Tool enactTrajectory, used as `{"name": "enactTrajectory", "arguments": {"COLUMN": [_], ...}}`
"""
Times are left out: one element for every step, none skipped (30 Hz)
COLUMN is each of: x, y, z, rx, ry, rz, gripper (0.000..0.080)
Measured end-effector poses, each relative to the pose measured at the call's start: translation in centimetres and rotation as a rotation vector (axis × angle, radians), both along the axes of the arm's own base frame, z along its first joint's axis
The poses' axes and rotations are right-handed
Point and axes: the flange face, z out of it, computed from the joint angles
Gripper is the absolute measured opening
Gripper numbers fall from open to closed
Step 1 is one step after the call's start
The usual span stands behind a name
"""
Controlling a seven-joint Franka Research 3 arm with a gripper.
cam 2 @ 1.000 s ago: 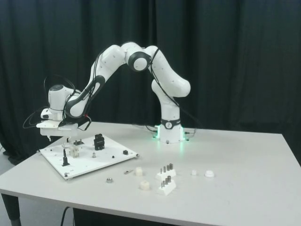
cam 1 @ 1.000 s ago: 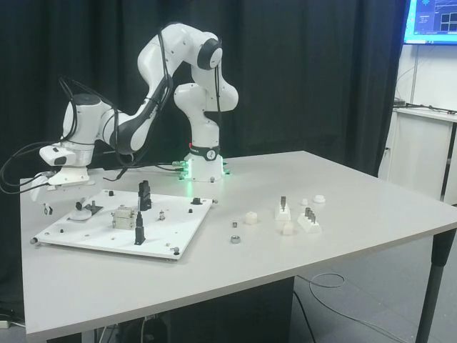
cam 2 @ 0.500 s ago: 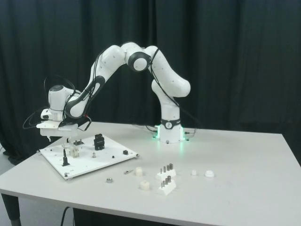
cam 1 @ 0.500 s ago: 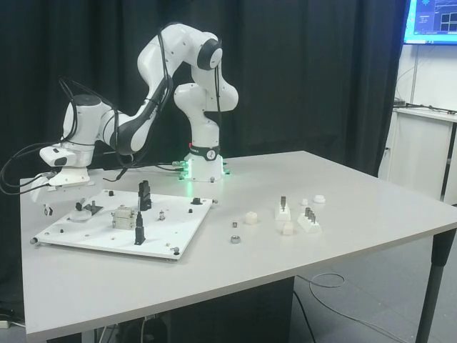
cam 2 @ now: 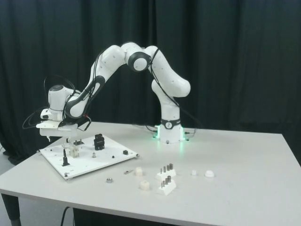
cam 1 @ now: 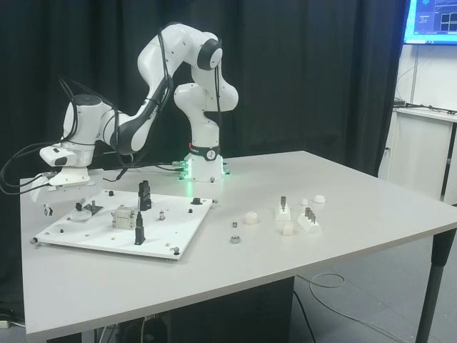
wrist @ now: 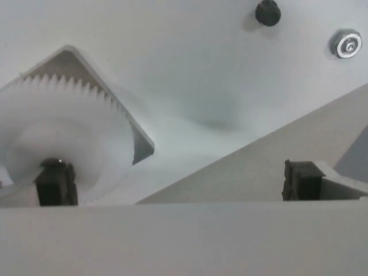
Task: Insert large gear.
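White large gear (wrist: 60,135) sits on white board (wrist: 190,75), at board's far-left corner in first room view. Gripper (wrist: 178,181) hovers above it, fingers (wrist: 56,183) spread apart, gripping nothing; one fingertip overlaps gear hub. Black knob (wrist: 268,12) and metal bearing (wrist: 346,43) lie farther along board.

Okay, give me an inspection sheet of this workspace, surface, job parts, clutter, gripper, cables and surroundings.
Surface: grey table, arm bolted at the back.
Job's things: large gear, white, toothed, lying on the white assembly board beneath the gripper.
Clutter: small white parts and pin blocks to the side of the board; a nut near the board's edge.
Grippers: gripper open, above the board's far corner; one of the fingers over the gear, holding nothing.
Cables: black cables looping from the wrist; one on the floor.
Surroundings: black curtain; monitor at upper corner.
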Motion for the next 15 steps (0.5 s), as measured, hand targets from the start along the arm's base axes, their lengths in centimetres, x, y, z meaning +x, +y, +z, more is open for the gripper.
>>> {"name": "enactTrajectory", "arguments": {"x": [0.0, 0.0, 0.0, 0.0, 0.0, -0.1, -0.1, -0.1, -0.2, -0.2, -0.3, -0.4, -0.4, -0.5, -0.6], "y": [0.0, 0.0, 0.0, 0.0, 0.0, 0.0, 0.0, 0.0, 0.1, 0.1, 0.1, 0.2, 0.2, 0.2, 0.3], "z": [0.1, 0.1, 0.2, 0.3, 0.4, 0.5, 0.6, 0.7, 0.8, 0.9, 1.0, 1.2, 1.3, 1.5, 1.6], "rx": [0.000, 0.000, 0.000, 0.002, 0.004, 0.006, 0.009, 0.012, 0.017, 0.021, 0.027, 0.033, 0.039, 0.045, 0.050], "ry": [-0.001, -0.001, -0.001, -0.001, 0.000, 0.000, 0.001, 0.002, 0.004, 0.005, 0.007, 0.009, 0.011, 0.013, 0.015], "rz": [0.000, 0.000, -0.001, -0.001, -0.003, -0.004, -0.006, -0.008, -0.010, -0.012, -0.015, -0.018, -0.021, -0.024, -0.026], "gripper": [0.0800, 0.0800, 0.0800, 0.0800, 0.0800, 0.0800, 0.0800, 0.0800, 0.0800, 0.0800, 0.0800, 0.0800, 0.0800, 0.0800, 0.0800]}}
